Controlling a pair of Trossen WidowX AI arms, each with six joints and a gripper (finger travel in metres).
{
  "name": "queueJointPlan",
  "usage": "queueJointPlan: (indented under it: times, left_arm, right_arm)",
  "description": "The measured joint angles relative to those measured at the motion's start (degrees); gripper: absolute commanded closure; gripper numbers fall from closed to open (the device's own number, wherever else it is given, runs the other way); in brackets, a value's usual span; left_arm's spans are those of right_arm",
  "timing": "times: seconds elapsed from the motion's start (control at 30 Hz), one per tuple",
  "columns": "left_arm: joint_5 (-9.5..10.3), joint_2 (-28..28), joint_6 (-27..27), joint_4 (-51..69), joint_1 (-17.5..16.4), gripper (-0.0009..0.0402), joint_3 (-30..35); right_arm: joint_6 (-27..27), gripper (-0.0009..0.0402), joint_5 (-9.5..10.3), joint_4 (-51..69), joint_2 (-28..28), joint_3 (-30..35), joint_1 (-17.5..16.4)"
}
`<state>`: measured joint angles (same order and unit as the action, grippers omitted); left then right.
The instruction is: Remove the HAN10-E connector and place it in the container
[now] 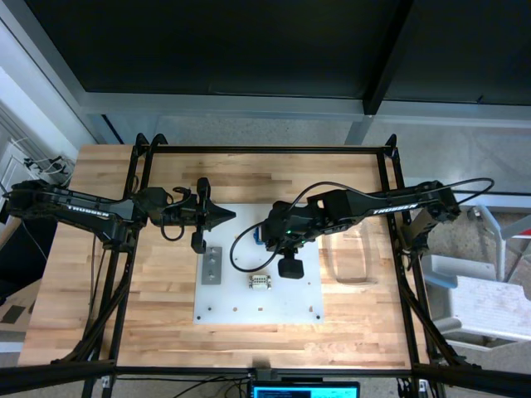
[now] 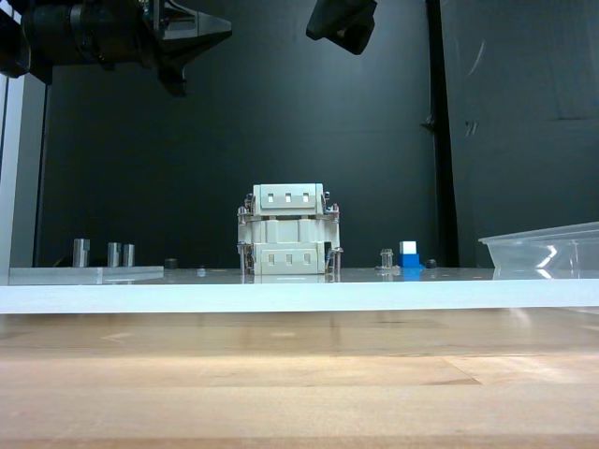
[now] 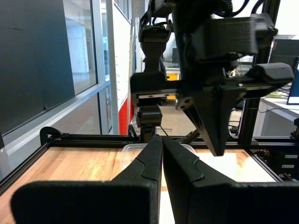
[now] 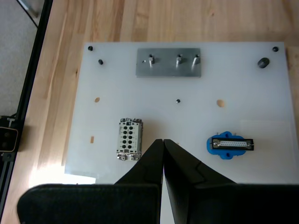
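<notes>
Two claws were noted, both clenched and grasping nothing. The left claw (image 3: pixel 162 140) had its fingers pressed together tip to tip; it hung high over the far left part of the white board (image 1: pixel 290 308) and pointed inward toward the other arm. The right claw (image 4: pixel 163 141) was likewise closed, its fingers meeting along a thin seam. It pointed straight down at the board from well above, touching nothing on it. The HAN10-E connector (image 1: pixel 260 282) stood on the board with its pin rows facing up, to the right of the grey plate (image 1: pixel 213 266) that carried three small pegs. In the right wrist view the connector lay to one side of the closed fingertips and the blue piece (image 4: pixel 230 145) to the other, each apart from them. The low view showed open space between the connector's top and the right claw, which was well above it. The container (image 1: pixel 351 257) sat on the wooden worktop (image 1: pixel 158 315) just beside the board's right edge, beneath the right arm and well apart from the connector.
</notes>
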<state>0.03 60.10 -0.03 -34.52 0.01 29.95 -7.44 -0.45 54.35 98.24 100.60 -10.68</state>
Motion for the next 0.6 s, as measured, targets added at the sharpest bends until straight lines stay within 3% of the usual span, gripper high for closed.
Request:
queueJointPlan:
  times: [0.6]
  left_arm:
    - [-0.02, 0.0, 0.0, 0.0, 0.0, 0.0393, 0.0]
  right_arm:
    - [-3.5, 0.0393, 0.02, 11.0, 13.2, 12.2, -2.6]
